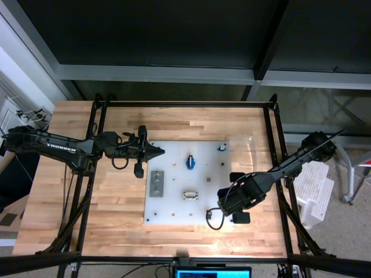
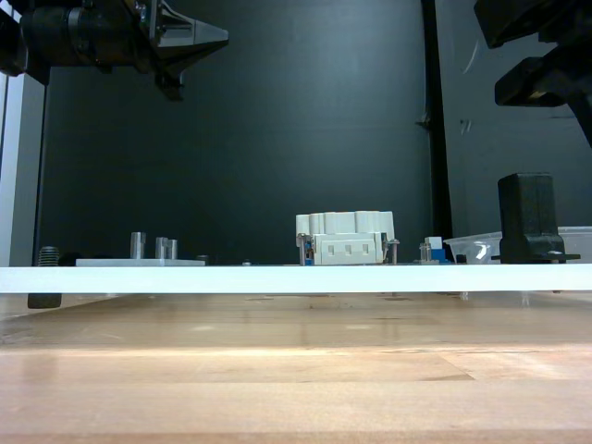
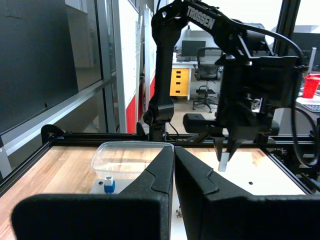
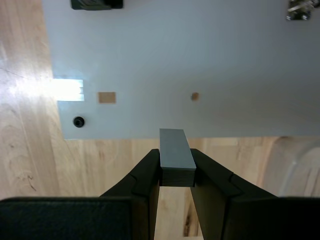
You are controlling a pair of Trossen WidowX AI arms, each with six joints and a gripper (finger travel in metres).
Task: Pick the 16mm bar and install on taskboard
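Wooden tabletop carries the white taskboard, and over its far left corner we see the left hand hovering high, fingers pressed together on nothing. Further right, the right hand hangs above the board's right edge, pinching the grey 16mm bar between its fingers, clear of the board.

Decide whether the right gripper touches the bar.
Touching: right wrist view shows right gripper clamping the bar at the taskboard's edge. Left gripper hovers shut above its left side.

Clear tub on wooden table
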